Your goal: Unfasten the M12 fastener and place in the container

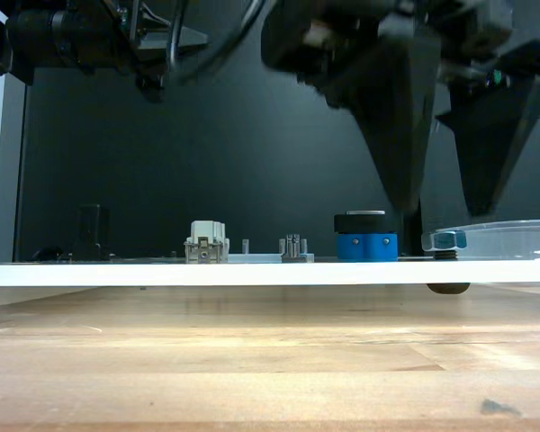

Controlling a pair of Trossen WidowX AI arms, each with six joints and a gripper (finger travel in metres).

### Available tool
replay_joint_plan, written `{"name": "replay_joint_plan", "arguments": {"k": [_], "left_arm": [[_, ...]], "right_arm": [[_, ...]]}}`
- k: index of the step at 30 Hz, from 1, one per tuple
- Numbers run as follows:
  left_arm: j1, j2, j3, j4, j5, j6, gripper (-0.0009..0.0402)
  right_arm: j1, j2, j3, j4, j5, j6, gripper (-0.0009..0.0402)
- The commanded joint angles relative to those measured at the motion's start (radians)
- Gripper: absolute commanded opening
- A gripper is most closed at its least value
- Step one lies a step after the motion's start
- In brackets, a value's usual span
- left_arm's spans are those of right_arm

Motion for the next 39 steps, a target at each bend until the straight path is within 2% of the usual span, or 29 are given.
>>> {"name": "replay_joint_plan", "arguments": {"k": [1, 12, 28, 30, 39], "left_arm": [[0.000, 0.000, 0.000, 0.000, 0.000, 0.000, 0.0000], [0.000, 0.000, 0.000, -0.001, 0.000, 0.000, 0.0000], [0.000, 0.000, 0.000, 0.000, 0.000, 0.000, 0.0000], [0.000, 0.000, 0.000, 0.000, 0.000, 0.000, 0.0000], [0.000, 0.000, 0.000, 0.000, 0.000, 0.000, 0.0000]], "right_arm": [[-0.002, 0.014, -0.002, 0.003, 0.001, 0.023, 0.0252], [-0.006, 0.014, -0.010, -0.003, 0.000, 0.098, 0.0215], [-0.012, 0.031, -0.018, 0.017, -0.002, 0.099, 0.0179], [-0.013, 0.034, -0.018, 0.023, -0.019, 0.099, 0.0176], [-0.017, 0.039, -0.018, 0.024, -0.018, 0.099, 0.0154]]}}
